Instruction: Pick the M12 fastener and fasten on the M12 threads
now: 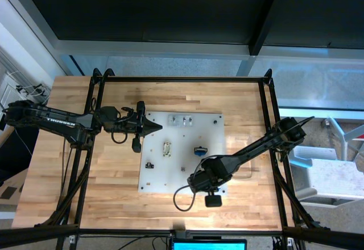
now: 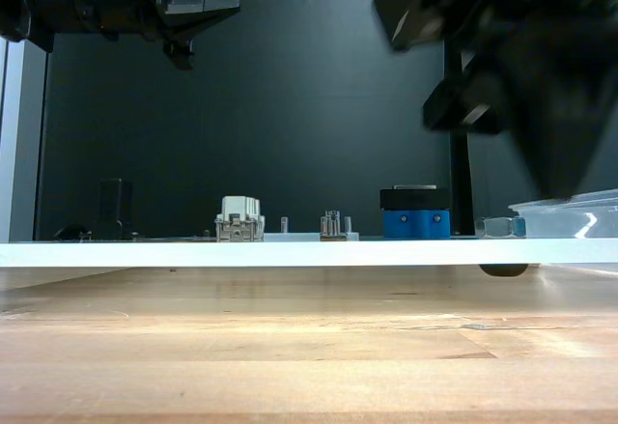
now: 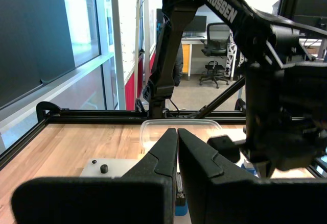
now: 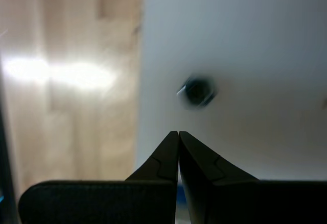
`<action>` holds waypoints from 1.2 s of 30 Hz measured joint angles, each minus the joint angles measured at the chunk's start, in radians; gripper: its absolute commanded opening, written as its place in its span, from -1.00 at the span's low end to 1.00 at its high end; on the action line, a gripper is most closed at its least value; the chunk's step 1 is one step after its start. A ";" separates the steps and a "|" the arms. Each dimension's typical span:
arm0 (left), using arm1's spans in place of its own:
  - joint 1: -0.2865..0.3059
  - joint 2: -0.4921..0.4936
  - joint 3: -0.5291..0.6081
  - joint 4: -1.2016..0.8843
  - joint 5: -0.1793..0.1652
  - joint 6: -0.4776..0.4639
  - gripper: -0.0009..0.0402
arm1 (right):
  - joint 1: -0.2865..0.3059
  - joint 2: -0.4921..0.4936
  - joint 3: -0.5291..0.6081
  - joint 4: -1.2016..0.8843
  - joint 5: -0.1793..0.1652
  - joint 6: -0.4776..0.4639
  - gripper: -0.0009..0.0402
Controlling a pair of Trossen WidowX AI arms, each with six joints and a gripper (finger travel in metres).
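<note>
Both closed aloft, left gripper (image 1: 158, 127), right gripper (image 4: 178, 132)

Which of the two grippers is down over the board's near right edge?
The right gripper, shut, pointing down at the M12 fastener; the left gripper, also shut, hangs high over the far left part of the board.

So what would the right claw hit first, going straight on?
Likely the white board beside the nut; depth unclear. The right gripper points down there, shut; left gripper hovers far left, shut.
</note>
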 measured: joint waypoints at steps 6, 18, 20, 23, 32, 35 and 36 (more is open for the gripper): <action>0.000 0.000 0.000 0.000 0.000 0.000 -0.96 | -0.004 -0.003 0.003 -0.016 0.021 0.000 -0.96; 0.000 0.000 0.000 0.000 0.000 0.000 -0.96 | 0.003 -0.069 0.011 -0.023 0.056 0.037 -0.96; 0.000 0.000 0.000 0.000 0.000 0.000 -0.96 | 0.003 -0.082 0.011 -0.024 0.053 0.041 -0.96; 0.000 0.000 0.000 0.000 0.000 0.000 -0.96 | 0.002 -0.094 0.011 -0.028 0.055 0.042 -0.96; 0.000 0.000 0.000 0.000 0.000 0.000 -0.96 | 0.003 -0.101 0.011 -0.027 0.055 0.042 -0.96; 0.000 0.000 0.000 0.000 0.000 0.000 -0.96 | 0.003 -0.101 0.011 -0.027 0.056 0.042 -0.96; 0.000 0.000 0.000 0.000 0.000 0.000 -0.96 | 0.003 -0.101 0.011 -0.027 0.055 0.042 -0.96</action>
